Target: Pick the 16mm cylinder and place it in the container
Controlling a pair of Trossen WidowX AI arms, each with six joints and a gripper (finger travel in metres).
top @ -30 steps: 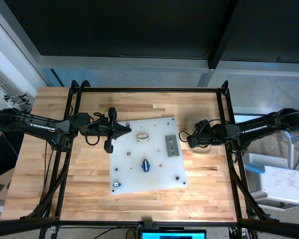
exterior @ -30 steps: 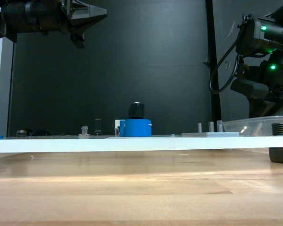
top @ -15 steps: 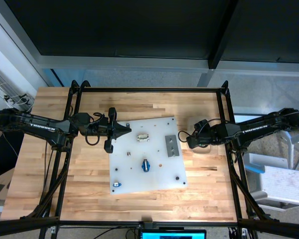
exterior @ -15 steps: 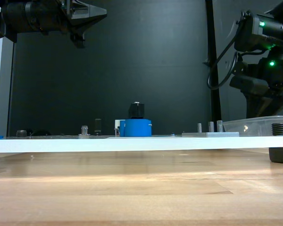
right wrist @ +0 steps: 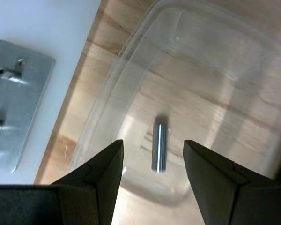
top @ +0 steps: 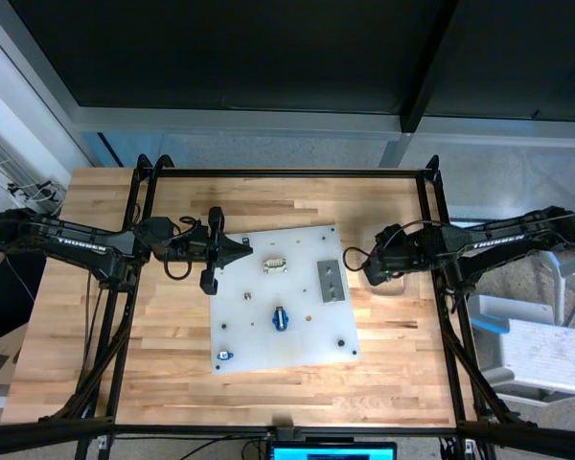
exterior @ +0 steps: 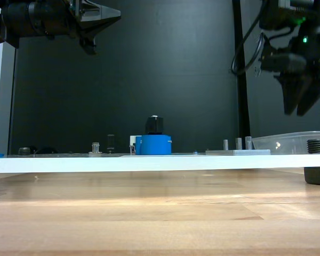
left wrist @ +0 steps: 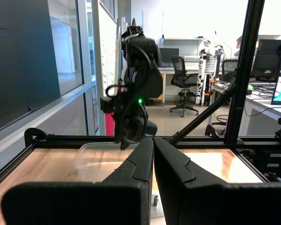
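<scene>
The right gripper (exterior: 297,109) hangs in the upper right of the low view. Its two black fingers (right wrist: 100,173) are spread wide and hold nothing, well above the container (exterior: 293,142) — a small clear plastic tub with rounded corners. The 16mm cylinder (right wrist: 159,146), a tiny silver-grey metal peg, lies on its side on the container's floor, with wood grain showing through the plastic around it. In the right wrist view it lies in line with the gap between the spread fingers, touching neither.

The container rests on the pale wooden bench (top: 172,364), right of centre in the high view and just beside the right edge of the white square task board (top: 297,350). On the board near that edge lies a grey rectangular metal block (top: 330,280); the low view shows short grey pegs (exterior: 238,143) standing up from it. A blue round part with a black top (exterior: 153,144) stands at the centre of the low view, on the middle of the board.

The left gripper (left wrist: 153,140) is over the board's upper left corner in the high view and raised into the upper left of the low view. Its fingers are pressed together with nothing between them — pointing across toward the right arm.
</scene>
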